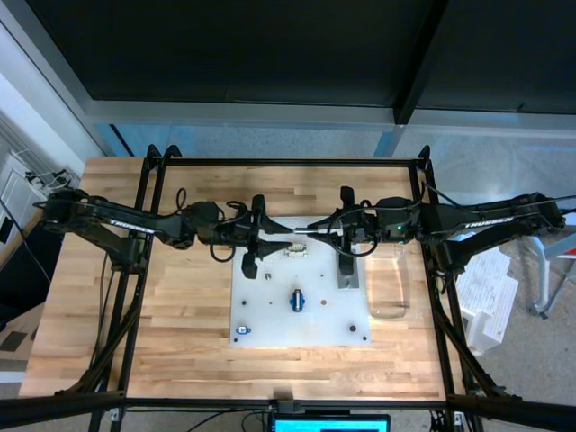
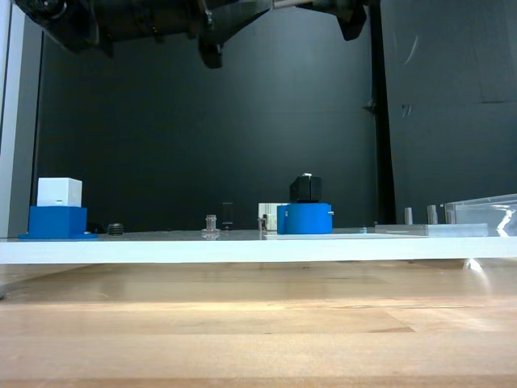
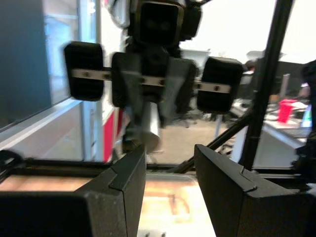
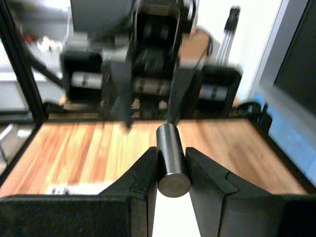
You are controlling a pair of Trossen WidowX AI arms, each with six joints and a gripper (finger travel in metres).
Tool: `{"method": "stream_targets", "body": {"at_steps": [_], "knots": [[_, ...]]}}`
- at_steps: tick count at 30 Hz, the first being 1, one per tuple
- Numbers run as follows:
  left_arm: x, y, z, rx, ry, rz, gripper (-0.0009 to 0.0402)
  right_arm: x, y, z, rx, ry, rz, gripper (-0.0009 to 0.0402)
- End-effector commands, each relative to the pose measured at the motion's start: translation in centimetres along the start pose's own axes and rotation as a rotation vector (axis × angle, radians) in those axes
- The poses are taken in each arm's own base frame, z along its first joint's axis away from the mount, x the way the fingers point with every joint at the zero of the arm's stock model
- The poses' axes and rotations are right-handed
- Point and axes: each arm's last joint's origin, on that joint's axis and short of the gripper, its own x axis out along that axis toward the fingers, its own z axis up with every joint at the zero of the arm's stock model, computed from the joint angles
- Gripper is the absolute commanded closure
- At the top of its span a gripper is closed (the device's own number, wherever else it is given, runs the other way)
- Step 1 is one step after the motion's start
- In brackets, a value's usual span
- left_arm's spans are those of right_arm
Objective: Pick the 16mm cylinder and install on the taskboard
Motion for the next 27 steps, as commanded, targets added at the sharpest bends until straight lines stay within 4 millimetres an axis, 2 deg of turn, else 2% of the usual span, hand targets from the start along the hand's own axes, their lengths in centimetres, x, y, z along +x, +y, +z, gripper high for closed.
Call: {"method": "stream_targets", "body": {"at_steps": [1, 8, 18, 27], "knots": [[-0.7, 0.1, 0.4, 0.008, 0.027, 0.023, 0.0271, 0.0, 0.0, -0.3, 0.015, 0.081, -0.002, 0.0393], [-1.2, 0.1, 0.5, 0.032, 0.059, 0.043, 0.0294, 1.3, 0.6, -1.9, 0.034, 0.301, -0.005, 0.0393], [-1.1, 0.1, 0.5, 0.031, 0.062, 0.043, 0.0314, 4.3, 3.2, -4.2, -0.048, 0.704, 0.003, 0.0393], [-1.1, 0.2, 0.5, 0.031, 0.062, 0.043, 0.0318, 6.9, 5.2, -5.6, -0.072, 0.895, 0.047, 0.0393]]}}
